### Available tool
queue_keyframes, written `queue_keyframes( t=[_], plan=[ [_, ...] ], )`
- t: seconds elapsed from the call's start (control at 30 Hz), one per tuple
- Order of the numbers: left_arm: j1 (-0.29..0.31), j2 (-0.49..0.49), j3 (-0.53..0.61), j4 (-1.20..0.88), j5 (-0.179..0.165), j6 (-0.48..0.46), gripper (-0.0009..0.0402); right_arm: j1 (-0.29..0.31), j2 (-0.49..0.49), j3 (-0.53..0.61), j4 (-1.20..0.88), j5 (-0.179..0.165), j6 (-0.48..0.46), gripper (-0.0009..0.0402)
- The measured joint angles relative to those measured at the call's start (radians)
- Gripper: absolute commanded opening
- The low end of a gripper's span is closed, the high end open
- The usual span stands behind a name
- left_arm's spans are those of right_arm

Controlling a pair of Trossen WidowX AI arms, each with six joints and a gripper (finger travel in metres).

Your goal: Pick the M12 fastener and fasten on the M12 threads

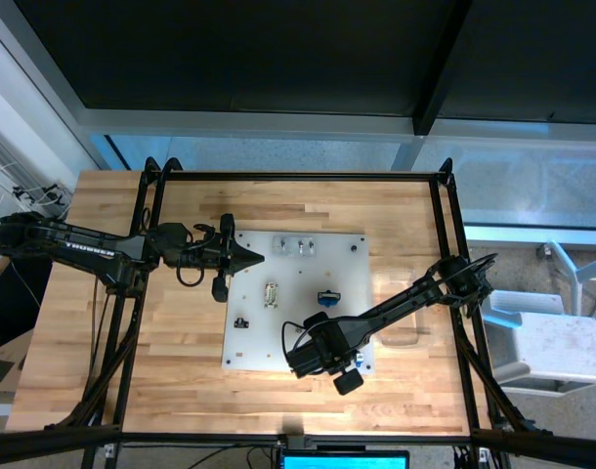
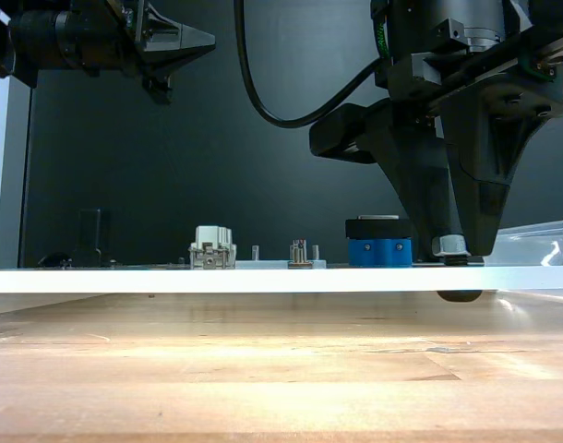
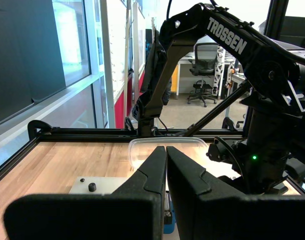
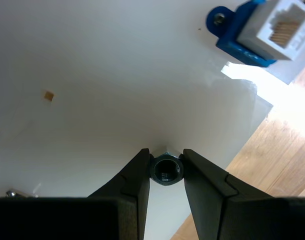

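Left gripper (image 1: 251,258) hovers over white board's (image 1: 264,342) far-left corner; right gripper (image 1: 316,358) over its near-right part.

A white board (image 1: 254,337) is laid near the middle of the wooden table (image 1: 132,332). A grey connector (image 1: 271,295) is mounted mid-board, with a blue-topped part (image 1: 327,296) beside it. A black post (image 1: 354,246) is set at the board's far right corner. A clear container (image 1: 410,334) is placed beside the board's right edge.

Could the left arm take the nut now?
Probably not: the nut is pinched in the right tool, low over the board's near right. The left tool hangs shut, high over the board's far-left edge.
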Motion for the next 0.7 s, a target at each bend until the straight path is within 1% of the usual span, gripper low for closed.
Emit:
queue_keyframes(
  t=[0.17, 0.43, 0.7],
  plan=[
    [0.0, 0.0, 0.0, 0.0, 0.0, 0.0, 0.0, 0.0, 0.0, 0.0, 0.0, 0.0, 0.0, 0.005],
    [0.0, 0.0, 0.0, 0.0, 0.0, 0.0, 0.0, 0.0, -0.001, 0.0, 0.001, 0.0, 0.011, 0.0096],
    [0.0, 0.0, 0.0, 0.0, 0.0, 0.0, 0.0, 0.0, -0.004, 0.0, 0.008, 0.004, 0.016, 0.0115]
  ],
)
